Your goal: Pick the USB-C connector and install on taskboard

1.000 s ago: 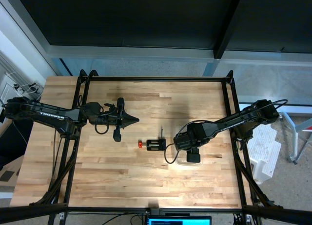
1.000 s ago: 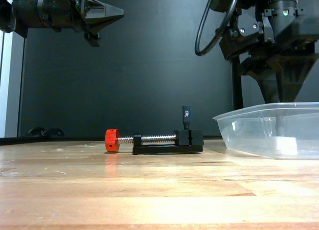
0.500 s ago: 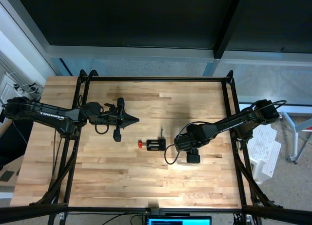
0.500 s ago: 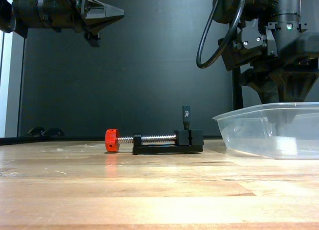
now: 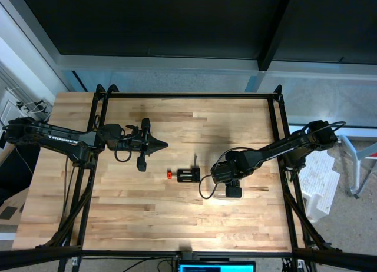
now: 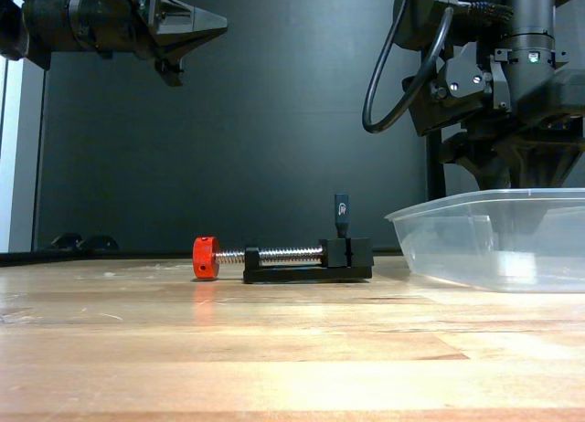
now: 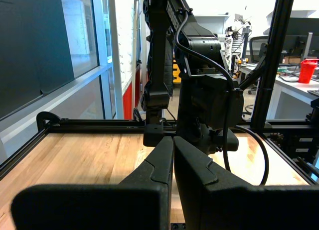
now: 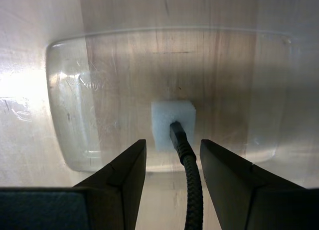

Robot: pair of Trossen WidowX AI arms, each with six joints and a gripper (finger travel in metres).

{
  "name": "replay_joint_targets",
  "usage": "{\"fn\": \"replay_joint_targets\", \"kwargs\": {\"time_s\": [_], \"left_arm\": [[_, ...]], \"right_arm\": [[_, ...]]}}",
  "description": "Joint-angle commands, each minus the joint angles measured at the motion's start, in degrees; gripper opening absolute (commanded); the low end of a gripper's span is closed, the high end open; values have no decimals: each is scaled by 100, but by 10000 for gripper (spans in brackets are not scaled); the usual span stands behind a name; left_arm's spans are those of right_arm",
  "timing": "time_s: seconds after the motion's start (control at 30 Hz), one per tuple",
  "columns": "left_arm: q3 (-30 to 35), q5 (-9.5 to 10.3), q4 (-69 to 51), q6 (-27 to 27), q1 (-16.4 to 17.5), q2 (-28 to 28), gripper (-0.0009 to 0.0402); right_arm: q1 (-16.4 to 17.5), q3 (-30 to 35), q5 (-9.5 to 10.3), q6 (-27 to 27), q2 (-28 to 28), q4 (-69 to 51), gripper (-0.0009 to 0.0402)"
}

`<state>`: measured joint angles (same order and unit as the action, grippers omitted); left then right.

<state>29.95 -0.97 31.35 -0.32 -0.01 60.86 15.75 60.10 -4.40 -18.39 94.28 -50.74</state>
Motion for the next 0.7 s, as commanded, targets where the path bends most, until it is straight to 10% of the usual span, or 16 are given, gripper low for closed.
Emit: {"fn": "replay_joint_targets", "kwargs": {"time_s": [0.03,0.7], "left_arm": [[0,-2,2,0,0,0,0],[0,-2,2,0,0,0,0]], "right_arm": [[0,2,-2,-15,0,2,132],[0,4,-7,-20,-4,57,55]]}}
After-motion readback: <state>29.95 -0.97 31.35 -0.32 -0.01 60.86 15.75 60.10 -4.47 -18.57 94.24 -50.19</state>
